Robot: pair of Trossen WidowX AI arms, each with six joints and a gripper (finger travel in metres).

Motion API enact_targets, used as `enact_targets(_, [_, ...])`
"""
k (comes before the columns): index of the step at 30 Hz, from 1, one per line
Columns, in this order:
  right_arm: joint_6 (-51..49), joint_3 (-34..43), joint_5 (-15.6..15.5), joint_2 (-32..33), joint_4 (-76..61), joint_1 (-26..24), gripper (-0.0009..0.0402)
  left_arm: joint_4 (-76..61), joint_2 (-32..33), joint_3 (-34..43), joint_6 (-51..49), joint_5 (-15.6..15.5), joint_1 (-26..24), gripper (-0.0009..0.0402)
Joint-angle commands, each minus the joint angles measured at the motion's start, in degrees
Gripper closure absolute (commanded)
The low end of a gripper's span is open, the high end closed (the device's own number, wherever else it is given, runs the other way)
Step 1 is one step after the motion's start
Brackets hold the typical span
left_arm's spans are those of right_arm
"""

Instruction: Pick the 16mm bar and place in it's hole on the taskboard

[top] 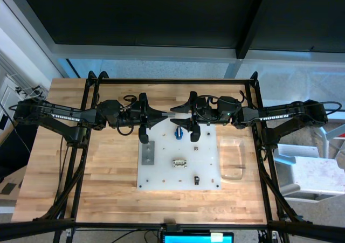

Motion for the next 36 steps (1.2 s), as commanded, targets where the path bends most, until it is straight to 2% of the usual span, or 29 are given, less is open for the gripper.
enact_targets(1, [0.0, 0.0, -0.1, 0.5, 0.0, -0.1, 0.02, 0.0, 0.0, 0.0, 0.0, 0.1, 0.0, 0.0393])
enact_targets(5, [0.4, 0.1, -1.9, 1.2, 0.2, -0.7, 0.0211, 0.6, 0.0, 0.0, 0.0, 0.1, 0.0, 0.0393])
enact_targets(21, [0.0, 0.1, -2.9, 0.9, 1.8, -0.9, 0.0249, 1.1, 0.0, 0.0, 0.0, 0.2, 0.0, 0.0393])
enact_targets(36, [-0.4, 0.0, -3.0, 0.9, 0.5, -0.9, 0.0387, 1.2, 0.0, 0.0, -0.3, 0.5, 0.0, 0.0393])
